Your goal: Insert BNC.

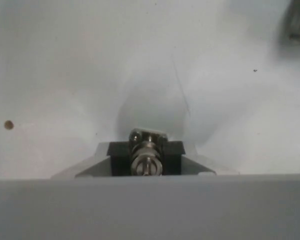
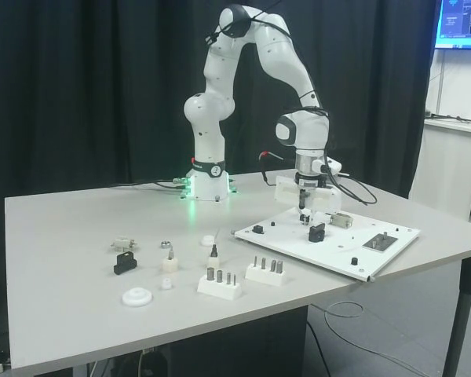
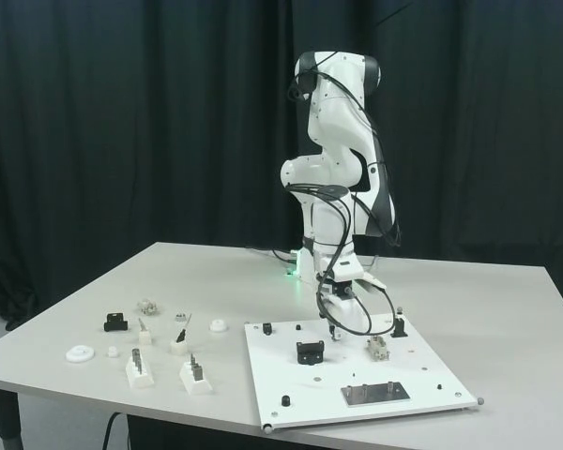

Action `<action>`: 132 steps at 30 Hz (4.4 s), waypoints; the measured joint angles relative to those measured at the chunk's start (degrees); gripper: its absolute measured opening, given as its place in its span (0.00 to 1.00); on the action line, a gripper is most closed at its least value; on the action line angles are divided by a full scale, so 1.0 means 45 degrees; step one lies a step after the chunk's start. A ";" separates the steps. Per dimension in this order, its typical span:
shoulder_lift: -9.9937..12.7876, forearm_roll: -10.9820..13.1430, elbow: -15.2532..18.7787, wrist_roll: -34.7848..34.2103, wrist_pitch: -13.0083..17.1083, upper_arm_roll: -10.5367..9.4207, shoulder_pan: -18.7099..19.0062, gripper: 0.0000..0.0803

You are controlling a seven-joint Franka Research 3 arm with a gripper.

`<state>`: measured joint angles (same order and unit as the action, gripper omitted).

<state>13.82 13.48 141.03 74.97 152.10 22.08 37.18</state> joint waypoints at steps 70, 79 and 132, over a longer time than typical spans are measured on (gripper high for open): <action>0.0010 0.0608 0.0035 -1.0135 0.0052 -0.0012 -0.0032 0.15; 0.0011 0.0604 0.0052 -1.2657 0.0086 -0.0014 -0.0022 0.15; 0.0007 0.0598 0.0074 -2.5024 0.0149 -0.0038 -0.0021 0.15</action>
<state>13.85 16.17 141.36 -37.64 152.78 21.91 37.09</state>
